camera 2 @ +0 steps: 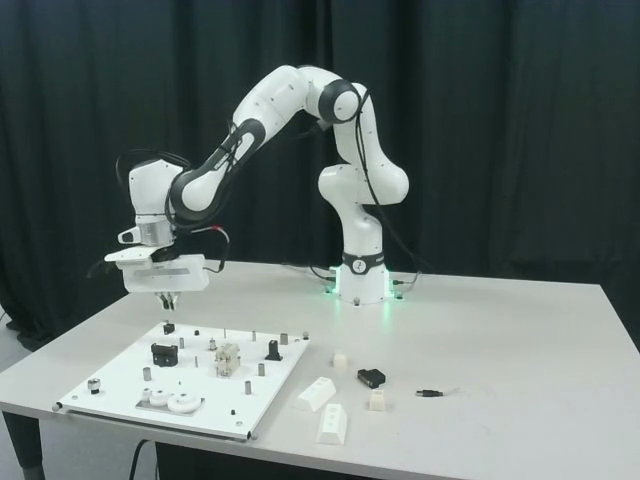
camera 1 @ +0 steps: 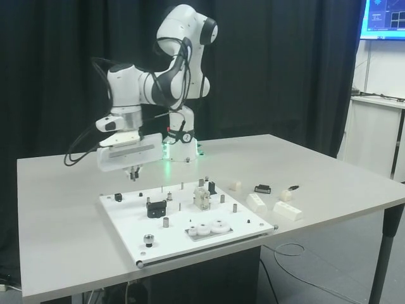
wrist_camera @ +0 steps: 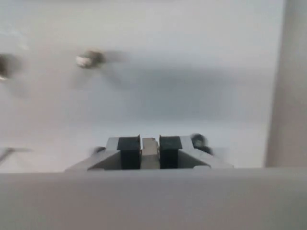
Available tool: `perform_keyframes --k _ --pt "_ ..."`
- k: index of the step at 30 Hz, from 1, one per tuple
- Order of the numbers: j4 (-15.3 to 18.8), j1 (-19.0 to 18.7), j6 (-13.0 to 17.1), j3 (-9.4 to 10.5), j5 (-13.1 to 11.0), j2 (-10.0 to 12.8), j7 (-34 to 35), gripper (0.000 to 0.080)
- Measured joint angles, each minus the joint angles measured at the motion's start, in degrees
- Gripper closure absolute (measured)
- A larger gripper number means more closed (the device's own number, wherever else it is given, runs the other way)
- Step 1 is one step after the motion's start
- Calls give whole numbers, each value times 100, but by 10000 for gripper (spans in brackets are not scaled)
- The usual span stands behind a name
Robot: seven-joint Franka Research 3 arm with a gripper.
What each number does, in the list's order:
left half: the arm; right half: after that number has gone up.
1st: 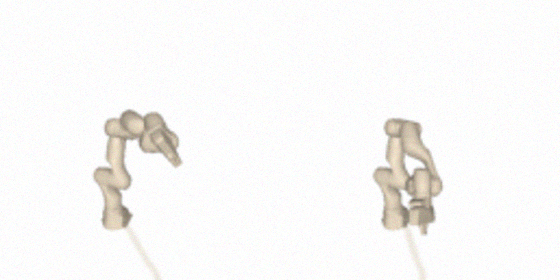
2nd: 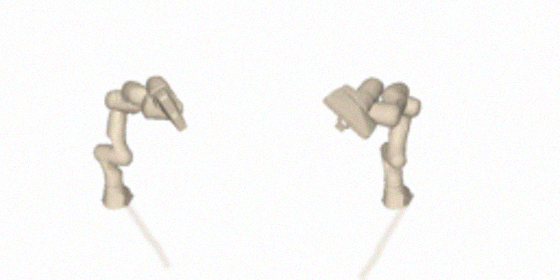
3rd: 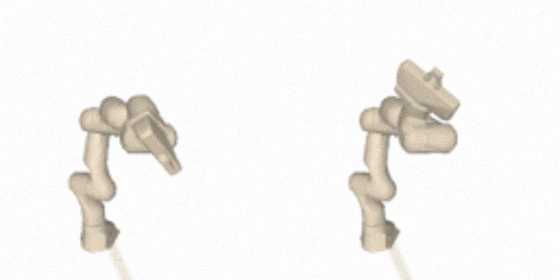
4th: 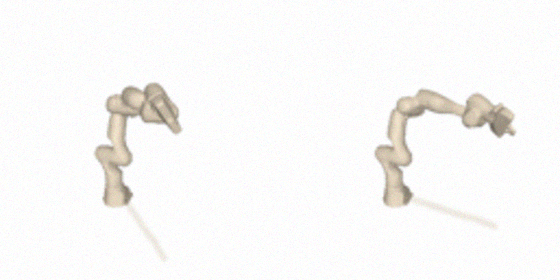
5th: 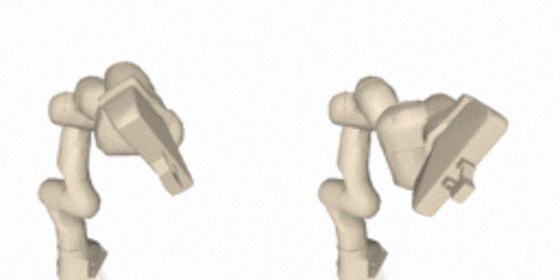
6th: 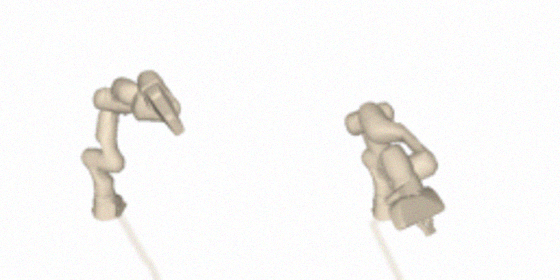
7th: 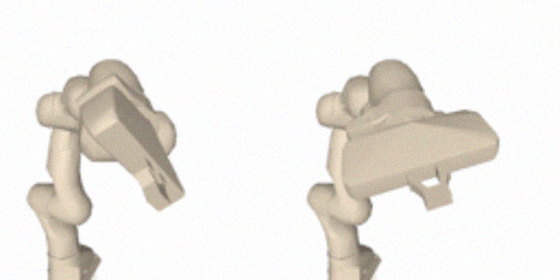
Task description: Place Ethernet.
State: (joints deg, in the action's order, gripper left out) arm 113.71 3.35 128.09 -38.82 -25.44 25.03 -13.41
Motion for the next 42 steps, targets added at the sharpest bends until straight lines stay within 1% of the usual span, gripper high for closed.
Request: perform_keyframes --k 9,25,31,42 --pt "14 -430 -342 -2 51 -165 473 723" --pt "104 -1401 -877 1 476 -468 1797 723" --pt "278 -1822 -920 8 588 -625 2317 723" --pt "685 -2654 -875 32 653 -872 3241 723"
